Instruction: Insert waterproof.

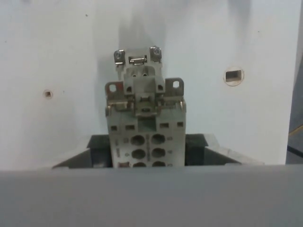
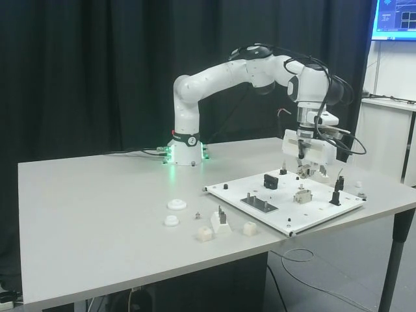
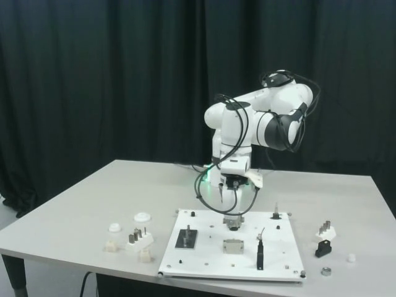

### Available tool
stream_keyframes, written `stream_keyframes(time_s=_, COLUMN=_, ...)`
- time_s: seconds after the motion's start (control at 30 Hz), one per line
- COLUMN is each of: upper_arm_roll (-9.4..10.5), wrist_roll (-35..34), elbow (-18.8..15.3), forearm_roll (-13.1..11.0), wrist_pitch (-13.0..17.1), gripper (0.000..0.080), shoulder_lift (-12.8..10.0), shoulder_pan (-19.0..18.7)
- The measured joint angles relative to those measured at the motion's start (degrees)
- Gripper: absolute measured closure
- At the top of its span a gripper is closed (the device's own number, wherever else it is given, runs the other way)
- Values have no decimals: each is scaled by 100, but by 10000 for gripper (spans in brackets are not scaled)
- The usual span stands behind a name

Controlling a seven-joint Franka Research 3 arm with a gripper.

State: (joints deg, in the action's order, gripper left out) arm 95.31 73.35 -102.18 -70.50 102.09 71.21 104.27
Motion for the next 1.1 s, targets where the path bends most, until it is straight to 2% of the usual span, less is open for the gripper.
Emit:
stream_keyframes(time_s=0.53, upper_arm_roll=0, wrist_roll=-60, elbow=49, forearm_roll=23, wrist_pitch=0, gripper=491, shoulder_lift=0, shoulder_pan=0)
stream_keyframes(time_s=1.1, upper_arm_roll=85, wrist_roll=-59, elbow=89, forearm_roll=270, wrist_pitch=103, gripper=491, shoulder_lift=49, shoulder_pan=2)
